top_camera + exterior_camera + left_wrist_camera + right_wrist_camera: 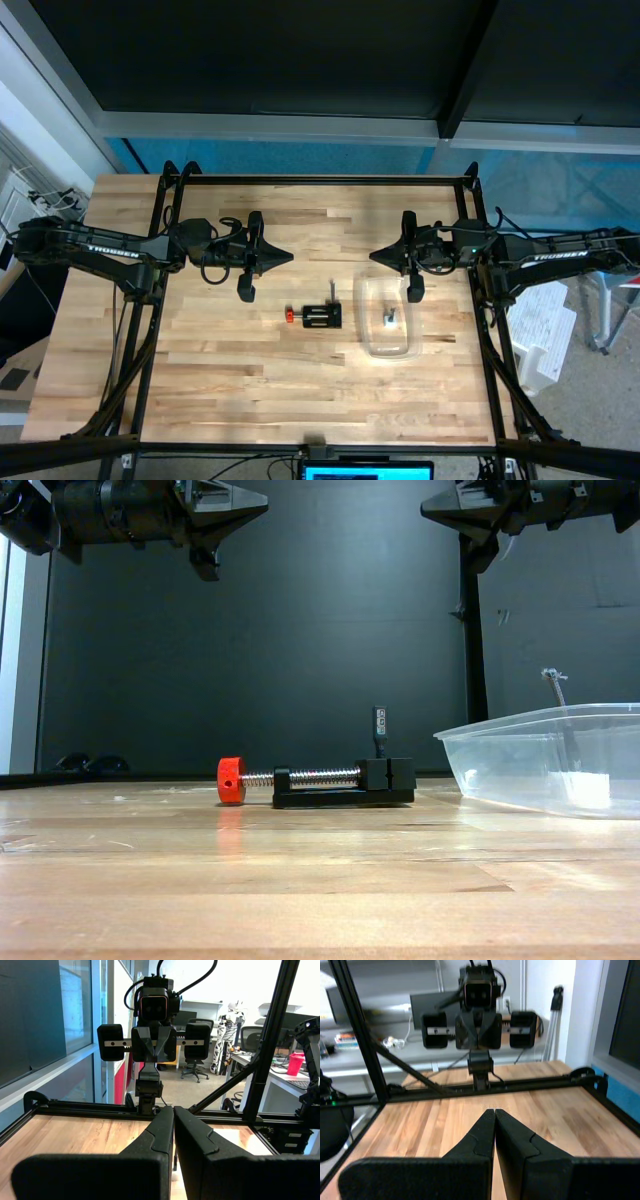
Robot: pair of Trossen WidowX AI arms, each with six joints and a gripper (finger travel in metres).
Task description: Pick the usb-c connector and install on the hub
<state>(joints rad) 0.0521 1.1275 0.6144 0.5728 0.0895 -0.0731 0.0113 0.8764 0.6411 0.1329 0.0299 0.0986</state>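
From above, the left pincer (288, 257) hangs over the far left of the counter (200, 370) and the right pincer (373, 257) hangs over the far right. Their tips point at each other and are well apart. Between them, nearer the camera, a small black clamp (322, 317) with a red knob (291, 316) lies on the wood. Just to its right is a clear tray (365, 300), and the usb-c connector (390, 318) lies free inside it.

From counter height, both pincers sit high above everything. A slim dark piece stands upright in the clamp, and I take it to be the hub (379, 725). A thin part of the connector pokes up above the tray's rim. Exactly how the connector rests in the tray cannot be told.

The left wrist camera shows the left pincer closed tight, fingertips touching, holding nothing.

The right wrist camera shows the right pincer in the same state, pressed shut and empty.

The connector looks small, light and hard, with a smooth shell that could slip or twist. The better hold would be across the flat sides of its body, leaving the metal plug end free. The tray's walls may crowd the approach.
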